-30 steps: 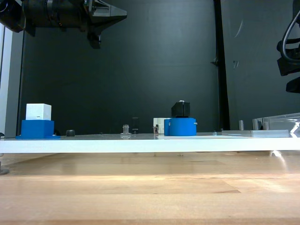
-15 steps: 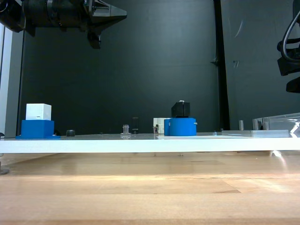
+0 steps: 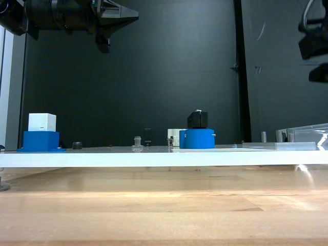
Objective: Pick the 16mm cylinder and install on the taskboard
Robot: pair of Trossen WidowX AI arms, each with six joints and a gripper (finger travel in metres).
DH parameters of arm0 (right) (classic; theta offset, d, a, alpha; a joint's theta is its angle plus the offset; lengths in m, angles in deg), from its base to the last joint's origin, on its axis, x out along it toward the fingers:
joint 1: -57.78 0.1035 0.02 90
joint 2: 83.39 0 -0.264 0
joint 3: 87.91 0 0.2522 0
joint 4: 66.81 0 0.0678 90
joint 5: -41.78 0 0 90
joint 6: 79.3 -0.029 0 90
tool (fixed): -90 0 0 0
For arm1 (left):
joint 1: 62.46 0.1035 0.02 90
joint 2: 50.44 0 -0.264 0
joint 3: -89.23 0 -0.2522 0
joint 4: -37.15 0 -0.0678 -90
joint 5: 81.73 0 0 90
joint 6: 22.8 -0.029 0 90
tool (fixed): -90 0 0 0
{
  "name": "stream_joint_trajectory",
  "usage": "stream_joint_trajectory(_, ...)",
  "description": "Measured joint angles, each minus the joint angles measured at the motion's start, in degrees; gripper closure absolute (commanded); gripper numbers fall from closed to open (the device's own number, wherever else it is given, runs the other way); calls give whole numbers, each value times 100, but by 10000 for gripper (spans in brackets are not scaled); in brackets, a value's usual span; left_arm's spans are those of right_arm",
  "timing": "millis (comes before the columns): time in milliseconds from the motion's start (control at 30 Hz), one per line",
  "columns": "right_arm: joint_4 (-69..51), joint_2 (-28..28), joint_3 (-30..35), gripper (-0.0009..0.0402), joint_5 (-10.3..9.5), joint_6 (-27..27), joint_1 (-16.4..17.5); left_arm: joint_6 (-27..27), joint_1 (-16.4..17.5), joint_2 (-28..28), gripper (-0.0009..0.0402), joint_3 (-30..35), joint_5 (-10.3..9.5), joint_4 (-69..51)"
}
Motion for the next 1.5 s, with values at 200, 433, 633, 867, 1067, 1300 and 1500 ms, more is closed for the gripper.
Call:
stream_joint_trajectory(200,-376,0,619,393,4,94,0,0,0,-2,393,0,0,0)
stream_joint_trajectory(433,-560,-2,966,393,20,107,-4,2,0,-2,393,0,0,-2)
stream_joint_trajectory(633,-446,-195,988,393,17,116,-28,0,0,0,393,0,2,-2)
stream_joint_trajectory(867,39,-643,988,393,-184,256,-157,0,0,0,393,0,2,-2)
stream_joint_trajectory(1067,302,-1045,1082,393,-308,380,-404,0,0,0,393,0,2,0)
stream_joint_trajectory(1300,323,-1679,1700,393,-282,691,-566,2,0,-2,393,0,2,-2)
stream_joint_trajectory(1500,330,-2168,2118,393,-278,804,-667,2,0,-2,393,0,2,-2)
